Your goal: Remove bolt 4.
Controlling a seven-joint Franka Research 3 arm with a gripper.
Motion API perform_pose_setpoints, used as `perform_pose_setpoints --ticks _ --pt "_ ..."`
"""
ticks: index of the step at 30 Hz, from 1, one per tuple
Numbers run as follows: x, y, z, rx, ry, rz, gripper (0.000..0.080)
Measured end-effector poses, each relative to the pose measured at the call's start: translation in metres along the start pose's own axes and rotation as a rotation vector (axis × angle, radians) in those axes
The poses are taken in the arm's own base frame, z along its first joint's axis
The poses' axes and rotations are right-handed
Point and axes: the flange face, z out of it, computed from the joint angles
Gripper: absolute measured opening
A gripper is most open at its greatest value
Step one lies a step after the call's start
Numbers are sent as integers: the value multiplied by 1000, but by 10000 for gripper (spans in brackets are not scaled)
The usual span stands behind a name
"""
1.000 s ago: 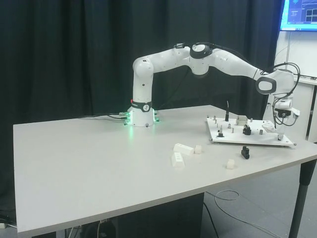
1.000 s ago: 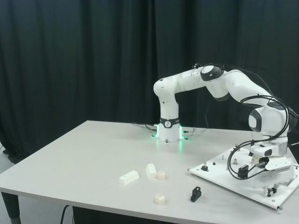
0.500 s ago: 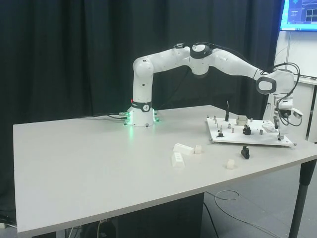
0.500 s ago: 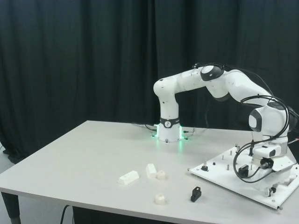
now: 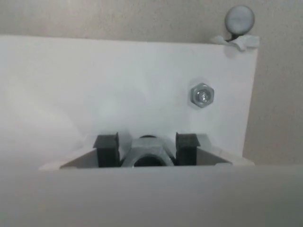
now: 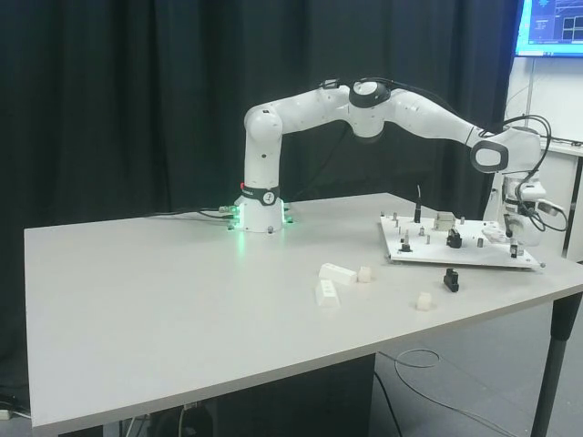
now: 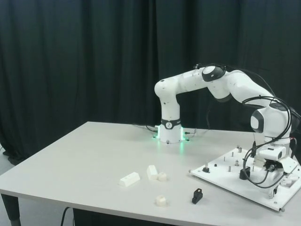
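Note:
In the wrist view my gripper (image 5: 147, 149) is shut on a grey bolt (image 5: 147, 157), whose hex head sits between the two black fingers (image 5: 106, 147). Below it lies the white board (image 5: 94, 85), with another hex bolt (image 5: 202, 95) standing in it near the board's corner. From the room views the gripper (image 6: 513, 238) (image 7: 275, 175) hangs a little above the far right end of the board (image 6: 428, 251) (image 7: 221, 178). The held bolt is too small to make out there.
Several posts and small black parts stand on the board. On the table in front of it lie white blocks (image 6: 336, 271) (image 7: 130, 179), a small white cube (image 6: 424, 301) (image 7: 161, 201) and a black clip (image 6: 450, 279) (image 7: 197, 195). A round board foot (image 5: 239, 19) marks the corner.
The hand has risen from the board's right end and now hangs higher above it. The rest of the arm has hardly moved.

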Motion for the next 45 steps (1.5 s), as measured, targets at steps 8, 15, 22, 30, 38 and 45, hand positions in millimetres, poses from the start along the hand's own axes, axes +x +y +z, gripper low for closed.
perform_pose_setpoints --ticks 8,15,22,30,38,45 --pt "0 0 0 -2 -1 -7 255" --pt "0 0 0 -2 -2 -120 255" --pt "-1 0 0 -2 -3 -188 255" --pt "-1 0 0 0 -6 -314 255" --pt "-1 0 0 2 -8 -384 255" --pt "-1 0 0 8 -9 -415 255"
